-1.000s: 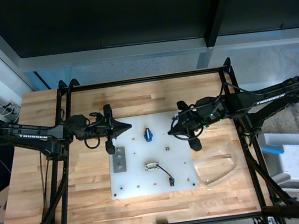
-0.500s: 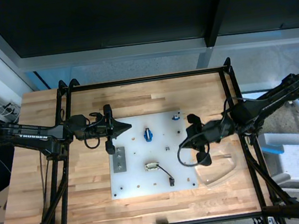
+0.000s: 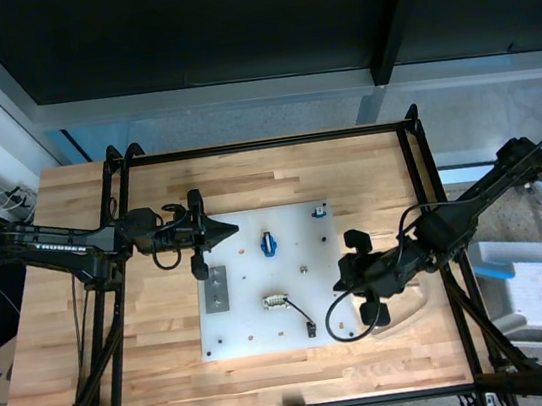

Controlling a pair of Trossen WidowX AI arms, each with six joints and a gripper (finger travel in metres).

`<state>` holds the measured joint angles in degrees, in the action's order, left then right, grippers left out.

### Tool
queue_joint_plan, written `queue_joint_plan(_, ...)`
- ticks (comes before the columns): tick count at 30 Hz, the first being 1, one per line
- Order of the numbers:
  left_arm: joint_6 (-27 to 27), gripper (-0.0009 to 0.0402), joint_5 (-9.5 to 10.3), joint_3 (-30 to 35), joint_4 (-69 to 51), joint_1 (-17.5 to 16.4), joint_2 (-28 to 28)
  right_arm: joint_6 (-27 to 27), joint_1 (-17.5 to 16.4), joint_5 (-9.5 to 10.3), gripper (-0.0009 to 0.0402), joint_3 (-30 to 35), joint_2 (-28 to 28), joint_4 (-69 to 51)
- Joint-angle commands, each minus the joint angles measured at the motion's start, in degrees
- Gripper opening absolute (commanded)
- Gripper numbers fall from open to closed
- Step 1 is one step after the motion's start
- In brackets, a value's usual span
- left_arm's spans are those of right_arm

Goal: Remove the USB connector from the USB hub and place in the container

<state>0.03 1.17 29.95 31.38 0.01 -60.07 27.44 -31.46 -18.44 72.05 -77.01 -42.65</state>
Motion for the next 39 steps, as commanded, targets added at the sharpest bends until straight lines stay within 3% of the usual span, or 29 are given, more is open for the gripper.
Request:
queue_joint_plan(1,0.0,0.0001,-0.02,0.0,0.0,0.0,0.0,0.2,-0.4,-0.04,0.0000,3.6,-3.0,-2.5)
queue_joint_plan(8,0.0,0.0001,-0.02,0.0,0.0,0.0,0.0,0.7,-1.7,0.26,0.0014,9.5,-9.1,-6.9)
queue_joint_plan(23,0.0,0.0001,-0.02,0.0,0.0,0.0,0.0,6.8,-2.8,2.10,0.0158,12.5,-15.6,-8.0)
queue_joint_plan(39,0.0,0.0001,-0.02,0.0,0.0,0.0,0.0,8.2,-2.3,1.38,0.0165,13.7,-20.9,-7.0)
